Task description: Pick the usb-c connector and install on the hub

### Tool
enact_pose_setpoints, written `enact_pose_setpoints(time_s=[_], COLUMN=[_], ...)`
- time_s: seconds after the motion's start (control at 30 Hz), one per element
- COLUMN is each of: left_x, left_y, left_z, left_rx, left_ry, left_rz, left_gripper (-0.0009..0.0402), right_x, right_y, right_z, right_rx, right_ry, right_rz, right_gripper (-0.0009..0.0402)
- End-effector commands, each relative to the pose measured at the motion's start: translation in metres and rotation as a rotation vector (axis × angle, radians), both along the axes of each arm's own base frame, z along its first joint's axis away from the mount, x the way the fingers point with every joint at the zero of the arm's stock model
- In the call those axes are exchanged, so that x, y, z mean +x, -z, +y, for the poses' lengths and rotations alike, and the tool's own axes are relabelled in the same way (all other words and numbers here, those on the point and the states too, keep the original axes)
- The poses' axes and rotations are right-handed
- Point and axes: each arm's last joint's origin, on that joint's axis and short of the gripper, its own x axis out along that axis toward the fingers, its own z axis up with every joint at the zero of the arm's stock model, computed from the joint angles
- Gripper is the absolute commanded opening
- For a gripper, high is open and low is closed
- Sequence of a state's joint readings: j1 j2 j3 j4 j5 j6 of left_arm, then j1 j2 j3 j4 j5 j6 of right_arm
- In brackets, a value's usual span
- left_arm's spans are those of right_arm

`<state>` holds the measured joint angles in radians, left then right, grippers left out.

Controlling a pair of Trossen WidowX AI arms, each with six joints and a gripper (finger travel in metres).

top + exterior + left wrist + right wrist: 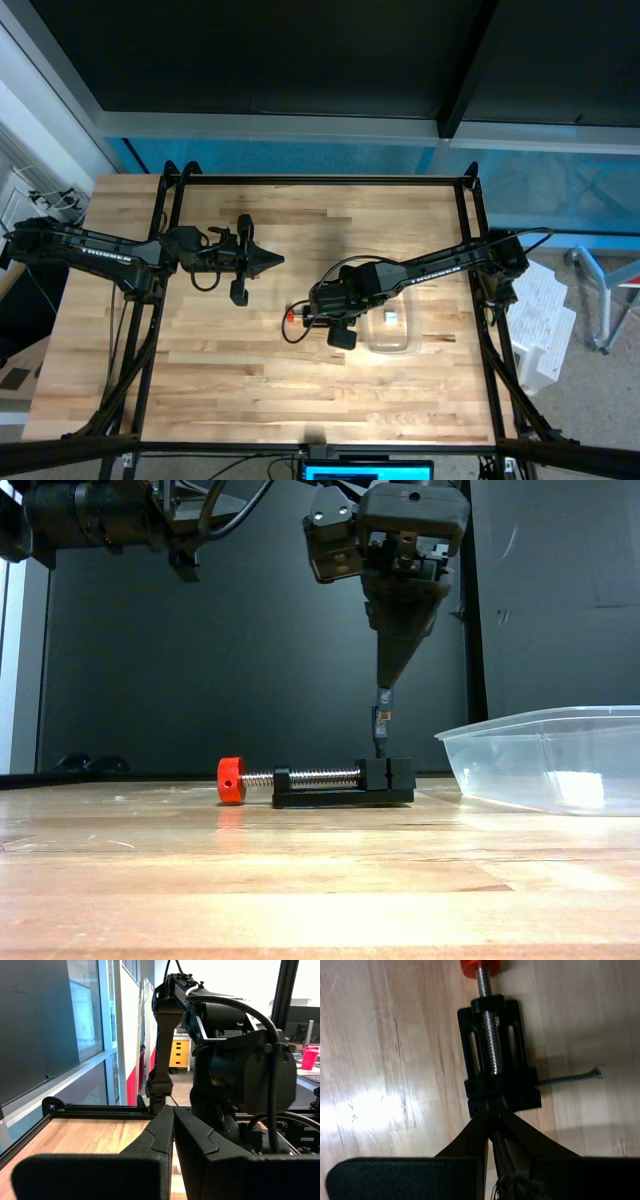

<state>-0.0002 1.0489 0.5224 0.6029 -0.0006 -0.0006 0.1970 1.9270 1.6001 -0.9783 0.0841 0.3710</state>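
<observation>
My right gripper [385, 688] points straight down over a small black vise [343, 783] with a red knob [231, 779]. It is shut on the usb-c connector [381, 723], which hangs upright. The connector's lower tip meets the top of the vise's jaw block; I cannot tell how deep it sits. In the right wrist view the fingers [479, 1127] close around the connector's cable [500, 1152] just over the vise [495, 1067]. My left gripper [277, 260] hovers shut and empty, left of and beyond the vise, also seen as the left gripper [173, 1110] in its own wrist view.
A clear plastic container [392, 332] stands just right of the vise, with a small pale item inside; it shows low at the right as the container [550, 758]. A thin braided cable [570, 1079] lies on the wood beside the vise. A black frame rail [320, 180] borders the table.
</observation>
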Motion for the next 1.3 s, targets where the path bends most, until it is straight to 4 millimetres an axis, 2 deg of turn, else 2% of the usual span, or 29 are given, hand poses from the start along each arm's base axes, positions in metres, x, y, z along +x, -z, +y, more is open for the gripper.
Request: enact_pose_setpoints(time_s=[0.03, 0.27, 0.67, 1.3], left_x=[0.0, 0.0, 0.0, 0.0], left_y=[0.0, 0.0, 0.0, 0.0], left_z=[0.0, 0.0, 0.0, 0.0], left_rx=[0.0, 0.0, 0.0, 0.0], left_ry=[0.0, 0.0, 0.0, 0.0], left_rz=[0.0, 0.0, -0.001, 0.0], left_gripper=[0.0, 0.0, 0.0, 0.0], right_x=[0.006, 0.017, 0.021, 0.022], right_y=[0.002, 0.012, 0.026, 0.026], right_z=[0.001, 0.003, 0.004, 0.004], right_rx=[0.0, 0.001, -0.007, -0.009], right_ry=[-0.009, -0.021, -0.028, -0.03], right_rz=[-0.002, 0.009, 0.039, 0.037], right_gripper=[0.0, 0.0, 0.0, 0.0])
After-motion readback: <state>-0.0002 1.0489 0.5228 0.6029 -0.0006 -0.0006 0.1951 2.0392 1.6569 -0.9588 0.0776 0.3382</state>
